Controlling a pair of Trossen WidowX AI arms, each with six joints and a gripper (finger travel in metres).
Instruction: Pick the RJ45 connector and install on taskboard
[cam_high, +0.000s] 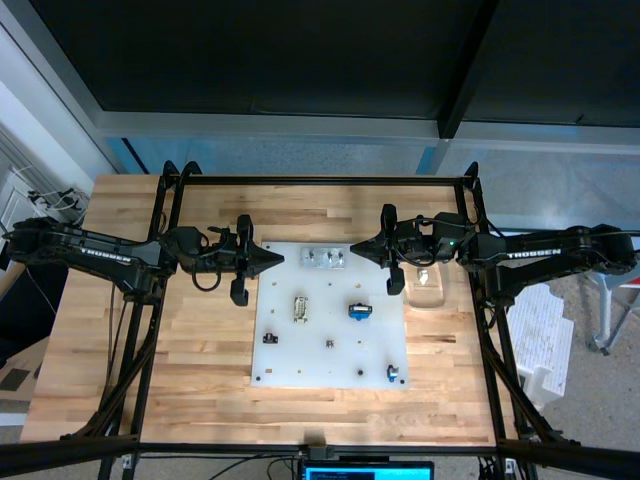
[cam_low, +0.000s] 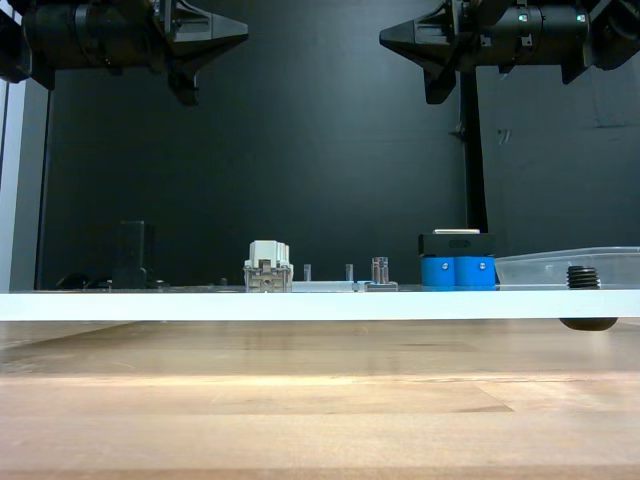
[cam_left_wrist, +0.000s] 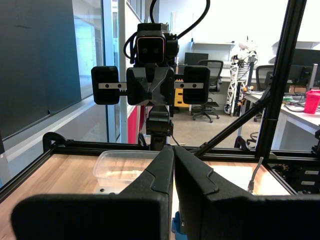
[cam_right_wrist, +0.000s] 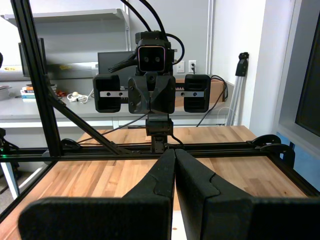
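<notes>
Hanging high and level over the wooden desk (cam_high: 200, 380), the left end effector (cam_high: 278, 259) points inward above the far left corner of the white board (cam_high: 300, 365). Its wrist camera shows its two fingers (cam_left_wrist: 157, 180) clenched flat against each other.

From desk height, both arms are seen well above the board, whose near edge (cam_low: 300, 305) runs across as a pale strip. A small beige part (cam_low: 267, 268) and a blue-and-black fitting (cam_low: 458, 262) stand on it.

Across from the left arm, the right end effector (cam_high: 356, 247) faces back toward it over the board's far right side. It is likewise clenched, with its fingers (cam_right_wrist: 160, 185) pressed together along their length.

At the board's near right corner sits the small blue jack (cam_high: 393, 374). Its top is a mix of pale and grey, too small to tell whether the connector is seated in it.

Just off the board's right edge, below the right arm, lies the clear tray (cam_high: 443, 290) with a pale shape (cam_high: 425, 276) inside. From above, nothing darker on that shape can be made out, so where the connector is cannot be told.
</notes>
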